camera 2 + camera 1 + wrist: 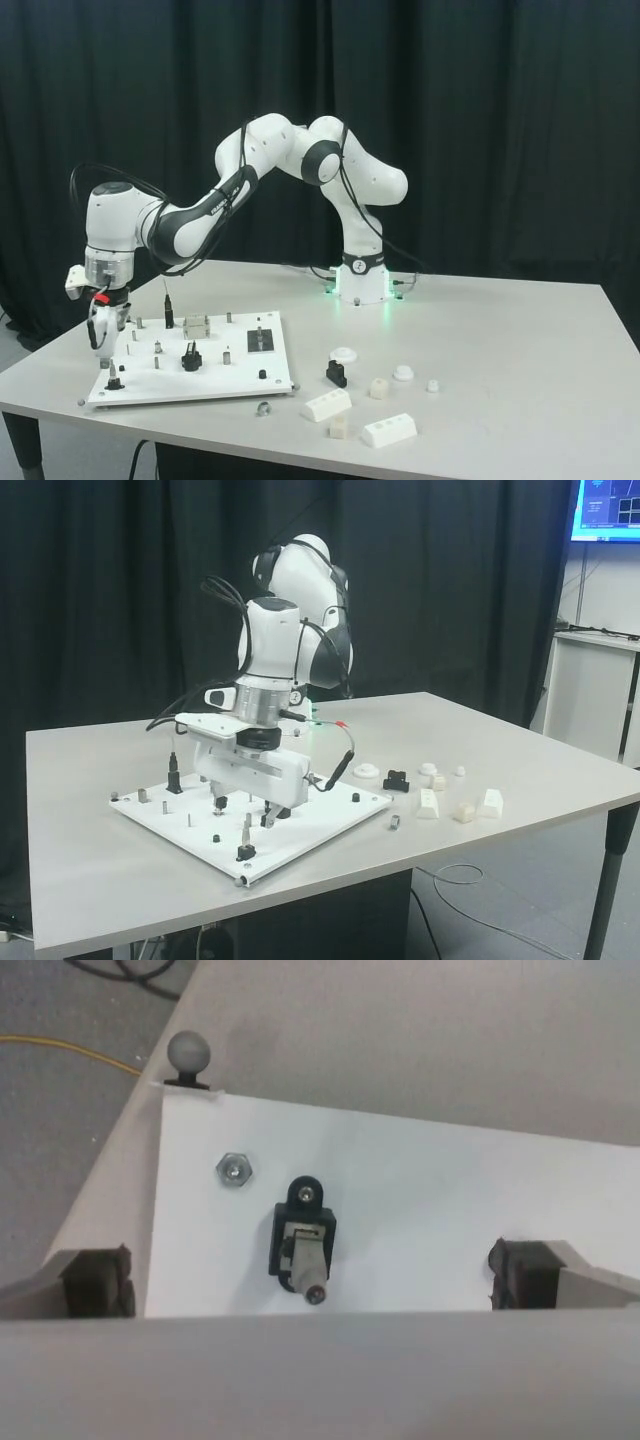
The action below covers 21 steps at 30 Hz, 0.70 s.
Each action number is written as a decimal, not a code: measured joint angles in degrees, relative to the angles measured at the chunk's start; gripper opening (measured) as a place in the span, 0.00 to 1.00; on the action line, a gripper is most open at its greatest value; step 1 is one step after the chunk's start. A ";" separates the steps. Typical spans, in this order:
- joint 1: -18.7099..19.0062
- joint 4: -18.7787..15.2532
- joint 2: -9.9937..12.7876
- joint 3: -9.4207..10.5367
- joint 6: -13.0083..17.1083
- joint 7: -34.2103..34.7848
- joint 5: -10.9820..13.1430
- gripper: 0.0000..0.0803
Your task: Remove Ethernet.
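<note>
The Ethernet plug (307, 1265) is a pale grey connector seated in a black socket (303, 1230) on the white board (420, 1210), close to the board's corner. My gripper (308, 1278) is open and hovers above it, one fingertip (95, 1280) on each side of the plug at a wide distance, touching nothing. In the first room view the gripper (243, 805) hangs just over the board's front part, with the plug and socket (246, 845) below it. In the second room view the gripper (107, 340) is over the plug (114, 378) at the board's left end.
A grey ball marker (187, 1052) sits at the board's corner and a hex nut (235, 1169) lies near the socket. Other pegs and fixtures stand on the board (330, 815). Loose white blocks (460, 805) and a black part (396, 779) lie on the grey table beside it.
</note>
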 joint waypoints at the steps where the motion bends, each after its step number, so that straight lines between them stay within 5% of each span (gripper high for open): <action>1: -0.01 0.00 0.00 -0.02 0.00 -0.99 0.00 1.00; 21: -0.09 0.16 0.00 -0.12 -0.15 2.89 2.74 1.00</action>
